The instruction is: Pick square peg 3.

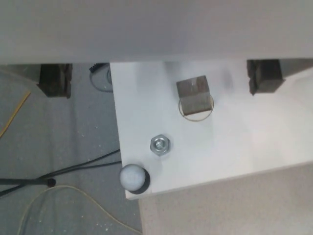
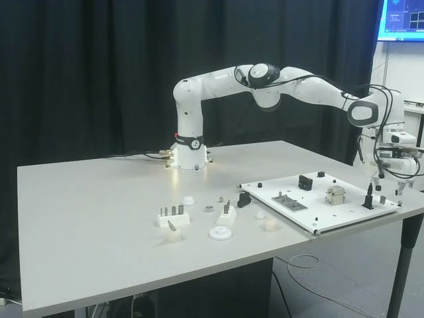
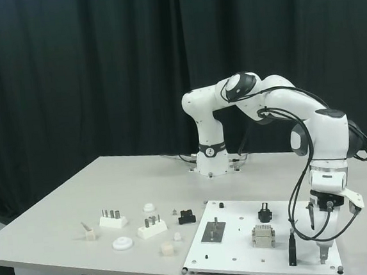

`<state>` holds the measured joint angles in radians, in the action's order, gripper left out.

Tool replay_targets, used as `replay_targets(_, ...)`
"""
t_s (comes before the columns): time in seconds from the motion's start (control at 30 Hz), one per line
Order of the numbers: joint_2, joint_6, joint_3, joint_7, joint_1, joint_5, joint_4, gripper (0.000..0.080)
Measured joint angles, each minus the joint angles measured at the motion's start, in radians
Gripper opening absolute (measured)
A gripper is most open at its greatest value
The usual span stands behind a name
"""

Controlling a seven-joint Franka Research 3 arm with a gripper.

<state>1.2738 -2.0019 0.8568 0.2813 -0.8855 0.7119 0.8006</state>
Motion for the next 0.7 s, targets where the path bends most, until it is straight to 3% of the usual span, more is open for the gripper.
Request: replay_targets(0.7, -0.009, 0.000, 0.000, -0.023, 0.000, 0.000, -0.001, 0.0800)
